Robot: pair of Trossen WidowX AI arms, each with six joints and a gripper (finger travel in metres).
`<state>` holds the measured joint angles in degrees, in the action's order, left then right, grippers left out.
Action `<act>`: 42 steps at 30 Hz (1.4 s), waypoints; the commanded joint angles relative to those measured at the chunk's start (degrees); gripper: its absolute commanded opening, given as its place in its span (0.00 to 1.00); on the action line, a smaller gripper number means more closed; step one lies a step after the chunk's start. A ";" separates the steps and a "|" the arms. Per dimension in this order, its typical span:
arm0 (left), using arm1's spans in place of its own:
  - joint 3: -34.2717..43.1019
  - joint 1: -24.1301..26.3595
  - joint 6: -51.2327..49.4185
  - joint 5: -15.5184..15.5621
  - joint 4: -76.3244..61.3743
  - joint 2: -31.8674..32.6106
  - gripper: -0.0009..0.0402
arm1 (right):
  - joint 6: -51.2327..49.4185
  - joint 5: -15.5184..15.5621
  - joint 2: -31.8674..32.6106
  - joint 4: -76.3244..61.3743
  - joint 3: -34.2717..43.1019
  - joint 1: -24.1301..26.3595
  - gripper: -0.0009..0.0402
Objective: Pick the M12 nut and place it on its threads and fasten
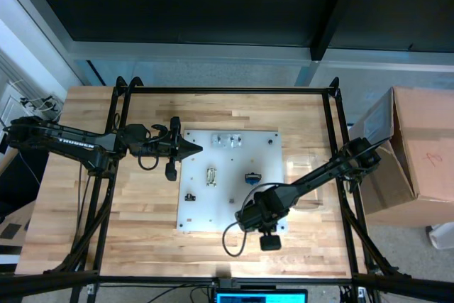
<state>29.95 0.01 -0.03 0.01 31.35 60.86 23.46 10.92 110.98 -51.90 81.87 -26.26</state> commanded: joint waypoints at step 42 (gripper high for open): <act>0.00 0.00 0.00 0.00 0.02 0.00 0.02 | 6.27 -14.78 1.53 -0.17 -0.09 0.37 0.02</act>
<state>29.95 0.01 -0.03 0.01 31.35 60.86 29.76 -3.88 112.16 -52.29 81.73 -25.91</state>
